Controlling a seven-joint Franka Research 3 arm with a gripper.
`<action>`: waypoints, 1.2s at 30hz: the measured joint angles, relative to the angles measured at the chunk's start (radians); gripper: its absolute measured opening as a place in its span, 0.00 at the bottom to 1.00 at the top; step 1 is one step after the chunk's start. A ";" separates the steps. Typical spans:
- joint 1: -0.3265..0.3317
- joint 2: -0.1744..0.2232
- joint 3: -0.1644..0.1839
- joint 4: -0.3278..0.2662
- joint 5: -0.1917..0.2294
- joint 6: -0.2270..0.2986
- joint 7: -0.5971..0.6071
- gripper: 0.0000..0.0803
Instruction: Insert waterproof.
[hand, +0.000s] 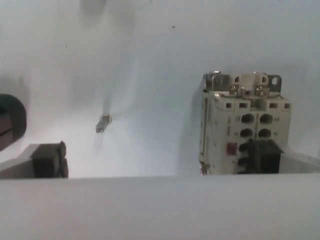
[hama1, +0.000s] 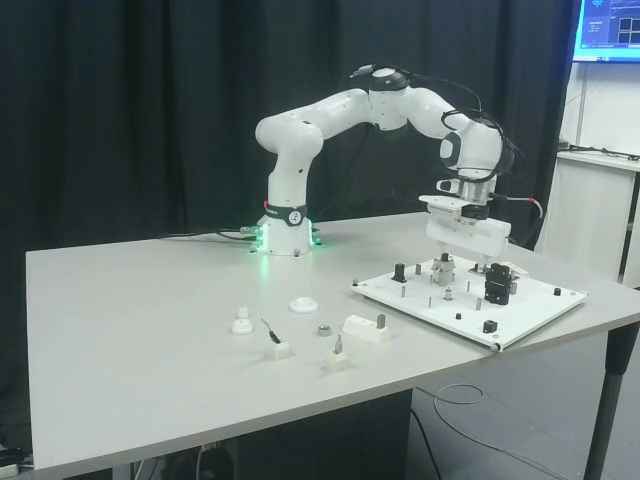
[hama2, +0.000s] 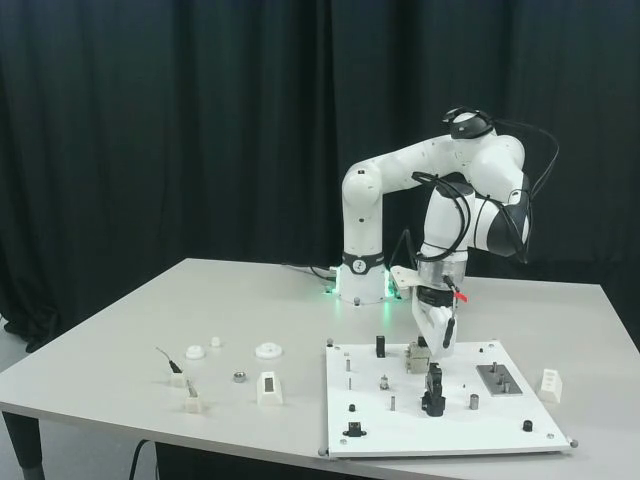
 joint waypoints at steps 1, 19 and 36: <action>0.000 0.000 0.000 0.000 -0.001 0.001 0.000 1.00; 0.001 0.001 0.000 0.001 -0.004 0.005 0.000 1.00; 0.029 -0.001 -0.052 -0.004 -0.051 -0.056 0.018 1.00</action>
